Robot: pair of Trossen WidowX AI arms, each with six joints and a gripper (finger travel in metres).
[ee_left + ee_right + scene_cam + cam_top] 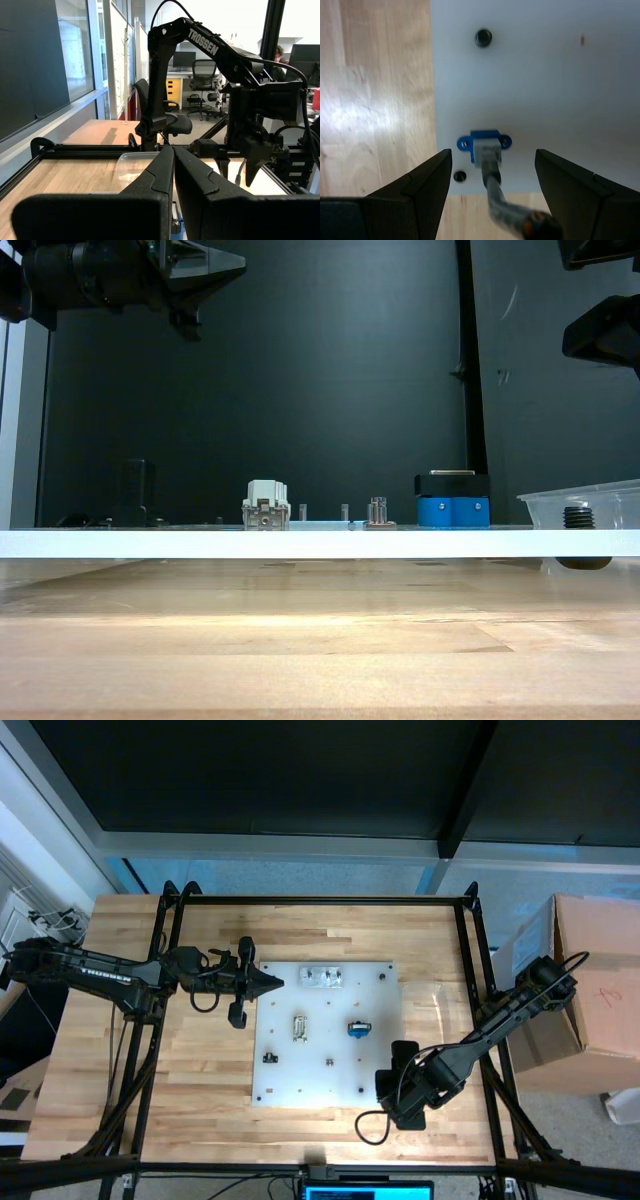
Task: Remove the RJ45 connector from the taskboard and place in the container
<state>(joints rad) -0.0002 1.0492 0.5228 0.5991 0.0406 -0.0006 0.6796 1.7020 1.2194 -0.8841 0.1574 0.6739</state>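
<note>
While RJ45 connector [485, 149] sat seated in its blue mount [466, 143] near centre of the high view, right gripper [493, 155] hung over it, fingers spread; left gripper [270, 982], clenched empty, hung left of centre. Hazard: closing on the cable [495, 192] rather than the plug, and slipping off

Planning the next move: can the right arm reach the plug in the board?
Probably yes: the right gripper hangs open above the plug, seated in its blue mount, nothing between. The left gripper, shut, is over the board's left edge.
</note>
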